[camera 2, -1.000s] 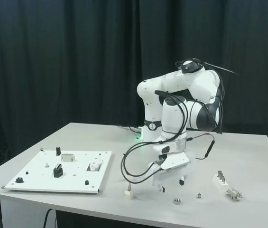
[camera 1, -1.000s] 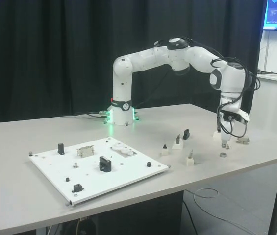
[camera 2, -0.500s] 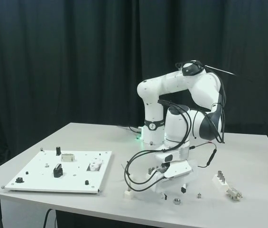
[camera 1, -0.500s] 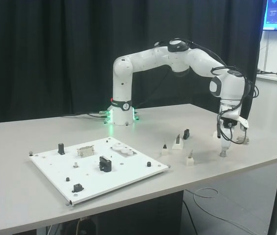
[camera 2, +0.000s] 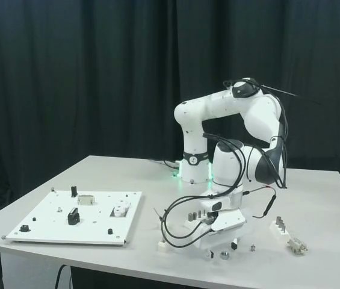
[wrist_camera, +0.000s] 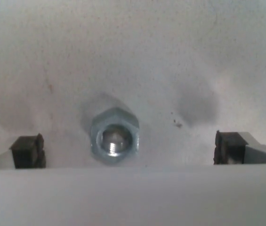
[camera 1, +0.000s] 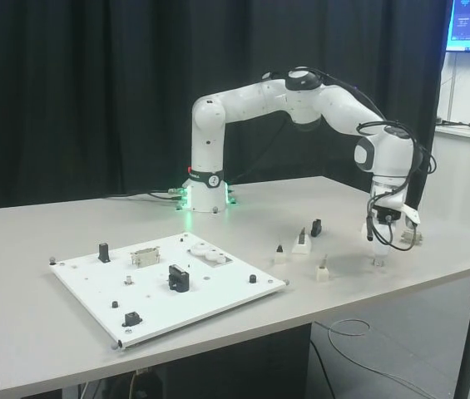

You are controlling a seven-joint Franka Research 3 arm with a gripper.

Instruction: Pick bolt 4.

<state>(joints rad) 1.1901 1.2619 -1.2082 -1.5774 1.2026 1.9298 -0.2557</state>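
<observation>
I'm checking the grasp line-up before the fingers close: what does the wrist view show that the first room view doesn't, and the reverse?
Only the wrist view shows the bolt's hexagonal head with its central recess, sitting between the two black fingertip pads, nearer one of them, jaws open and apart from it. Only the first room view shows the whole white arm, the white board and the other small parts. Both show the gripper low over the grey table.
</observation>
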